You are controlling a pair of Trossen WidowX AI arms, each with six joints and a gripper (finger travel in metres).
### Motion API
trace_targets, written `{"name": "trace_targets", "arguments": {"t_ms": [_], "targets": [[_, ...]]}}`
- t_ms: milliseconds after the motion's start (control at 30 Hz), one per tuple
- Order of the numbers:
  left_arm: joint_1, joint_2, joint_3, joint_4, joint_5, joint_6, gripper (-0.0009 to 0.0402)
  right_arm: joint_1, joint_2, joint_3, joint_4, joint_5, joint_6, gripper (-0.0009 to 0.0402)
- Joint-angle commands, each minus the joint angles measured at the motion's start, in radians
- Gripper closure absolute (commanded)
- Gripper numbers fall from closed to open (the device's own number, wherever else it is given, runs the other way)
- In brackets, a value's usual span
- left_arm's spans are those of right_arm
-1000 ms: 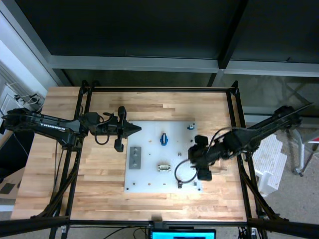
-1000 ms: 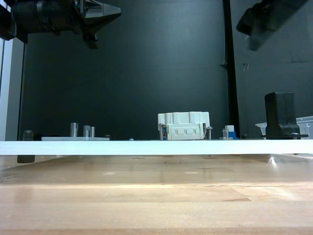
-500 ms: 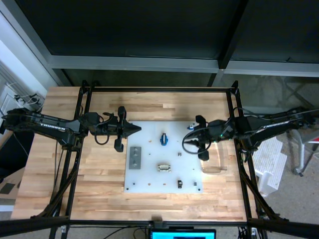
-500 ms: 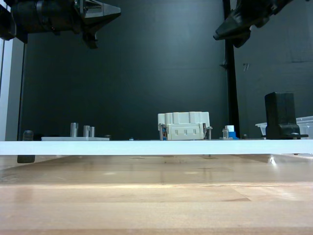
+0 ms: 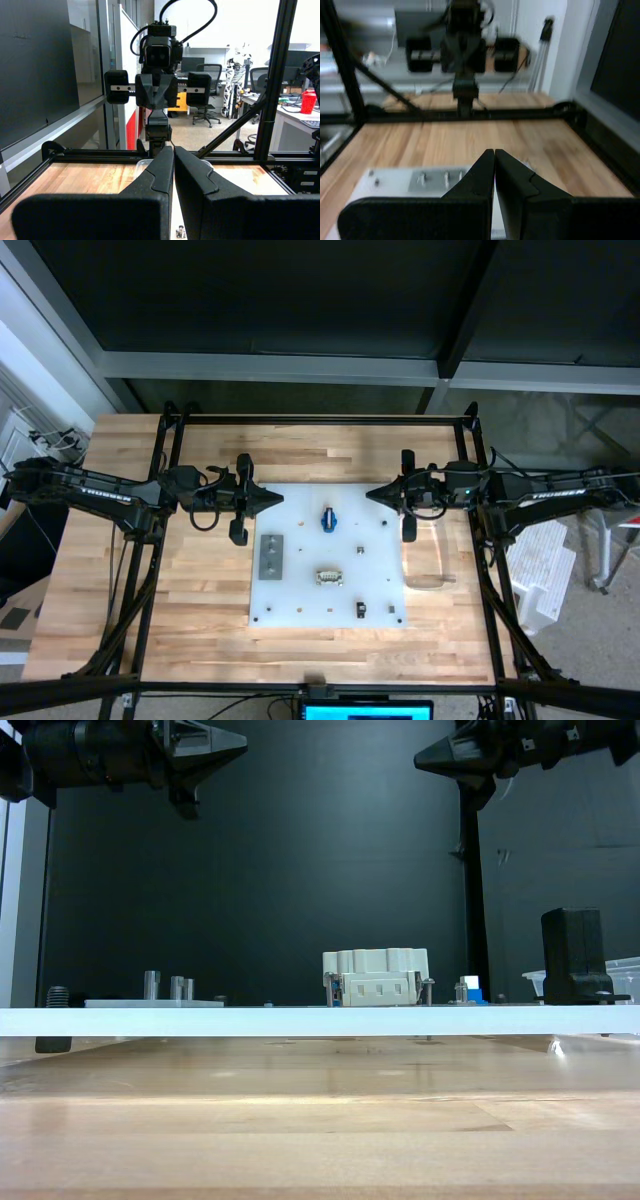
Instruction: Pick the 16mm bar and install on taskboard
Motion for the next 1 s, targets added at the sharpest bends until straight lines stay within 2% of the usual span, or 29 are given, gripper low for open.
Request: {"name": "trace_targets", "arguments": {"t_ms": [33,167,333,1000], "targets": [[0.0,0.0,0.0,0.0,0.0,0.0,0.0393,-0.016,-0.005,-0.043,0.095,-0.001,0.002,0.0394],[0.0,0.0,0.0,0.0,0.0,0.0,0.0393,-0.017,-0.005,-0.078,0.182,-0.026,0.002,0.0394],[0.0,0.0,0.0,0.0,0.0,0.0,0.0393,-0.023,-0.005,-0.114,0.246,-0.027,0.006,0.0393],[0.0,0.0,0.0,0.0,0.0,0.0,0.0393,-0.024,-0.005,-0.114,0.248,-0.026,0.032,0.0393]]}}
